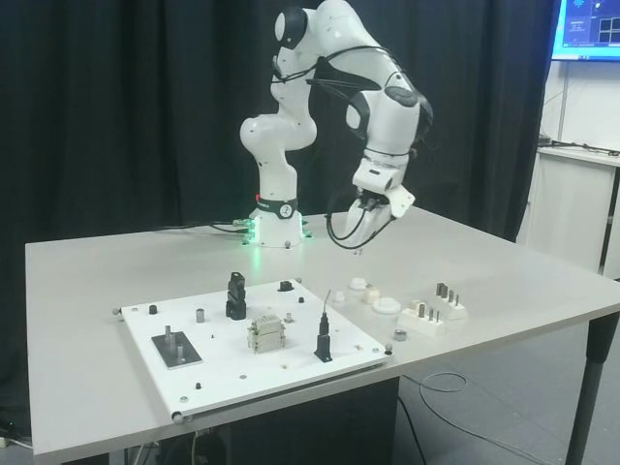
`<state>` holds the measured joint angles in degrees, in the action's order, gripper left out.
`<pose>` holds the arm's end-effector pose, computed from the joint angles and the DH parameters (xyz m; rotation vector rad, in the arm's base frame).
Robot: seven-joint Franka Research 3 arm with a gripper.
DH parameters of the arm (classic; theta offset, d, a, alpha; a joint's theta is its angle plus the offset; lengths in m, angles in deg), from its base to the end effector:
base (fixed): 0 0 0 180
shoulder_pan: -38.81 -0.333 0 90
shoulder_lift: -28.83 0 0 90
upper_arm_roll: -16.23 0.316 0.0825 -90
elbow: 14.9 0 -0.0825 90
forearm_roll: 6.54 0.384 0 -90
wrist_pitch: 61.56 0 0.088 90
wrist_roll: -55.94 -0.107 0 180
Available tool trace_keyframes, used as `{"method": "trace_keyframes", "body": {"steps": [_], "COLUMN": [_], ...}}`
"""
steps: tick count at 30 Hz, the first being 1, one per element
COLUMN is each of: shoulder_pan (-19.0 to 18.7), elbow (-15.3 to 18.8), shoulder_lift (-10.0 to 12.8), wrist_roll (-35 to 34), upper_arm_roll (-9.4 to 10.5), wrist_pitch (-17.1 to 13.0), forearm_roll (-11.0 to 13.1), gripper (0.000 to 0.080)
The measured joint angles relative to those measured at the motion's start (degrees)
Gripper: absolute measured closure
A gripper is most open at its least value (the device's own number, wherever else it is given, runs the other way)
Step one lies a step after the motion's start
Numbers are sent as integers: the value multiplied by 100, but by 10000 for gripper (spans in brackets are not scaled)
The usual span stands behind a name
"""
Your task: Pick square peg 4.
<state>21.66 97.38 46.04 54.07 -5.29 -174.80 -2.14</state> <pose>0.5754 -0.0323 0.3137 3.0686 -0.2268 -0.4049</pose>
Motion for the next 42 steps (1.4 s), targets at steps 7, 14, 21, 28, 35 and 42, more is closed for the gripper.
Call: {"method": "trace_keyframes", "body": {"steps": [7,14,21,28,35,42], "shoulder_pan": [-150,-356,-516,-651,-787,-833], "elbow": [106,189,207,293,426,572], "shoulder_lift": [-90,-132,-132,-132,-132,-131], "wrist_roll": [-1016,-1925,-3082,-3776,-4264,-4849], "upper_arm_roll": [214,325,467,607,644,690], "wrist_pitch": [-128,-331,-484,-759,-1097,-1455], "forearm_roll": [-30,-28,25,51,51,138], "gripper": [3,3,3,3,3,3]}}
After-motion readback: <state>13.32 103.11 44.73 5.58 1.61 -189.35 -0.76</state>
